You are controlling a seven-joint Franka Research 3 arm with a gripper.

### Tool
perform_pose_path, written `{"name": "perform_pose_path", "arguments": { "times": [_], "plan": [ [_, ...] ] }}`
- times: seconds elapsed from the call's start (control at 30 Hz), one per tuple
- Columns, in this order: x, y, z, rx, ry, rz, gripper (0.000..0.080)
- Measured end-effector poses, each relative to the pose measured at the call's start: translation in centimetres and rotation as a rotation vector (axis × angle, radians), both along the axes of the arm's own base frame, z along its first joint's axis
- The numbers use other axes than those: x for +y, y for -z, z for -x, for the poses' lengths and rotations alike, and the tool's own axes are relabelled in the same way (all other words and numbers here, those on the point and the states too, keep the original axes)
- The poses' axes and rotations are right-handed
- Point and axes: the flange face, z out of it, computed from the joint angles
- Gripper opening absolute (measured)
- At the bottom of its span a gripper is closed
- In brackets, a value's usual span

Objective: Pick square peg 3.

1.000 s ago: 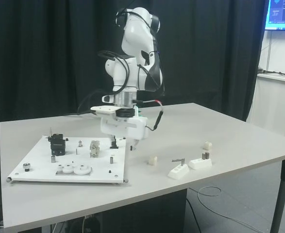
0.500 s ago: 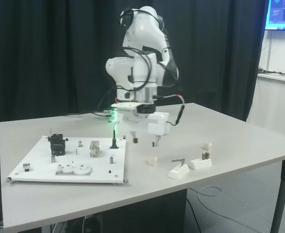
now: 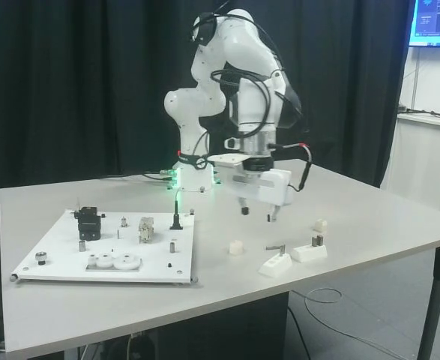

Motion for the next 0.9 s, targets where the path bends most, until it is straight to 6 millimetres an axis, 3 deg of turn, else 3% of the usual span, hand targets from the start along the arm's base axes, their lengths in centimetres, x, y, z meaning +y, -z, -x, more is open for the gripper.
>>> {"name": "perform_pose_path", "arguments": {
  "times": [0.43,0.9],
  "plan": [
    [6.0,0.4,-0.5,0.061,0.124,-0.036,0.08],
    [10.8,0.6,-1.7,0.093,0.131,-0.038,0.08]
  ]
}}
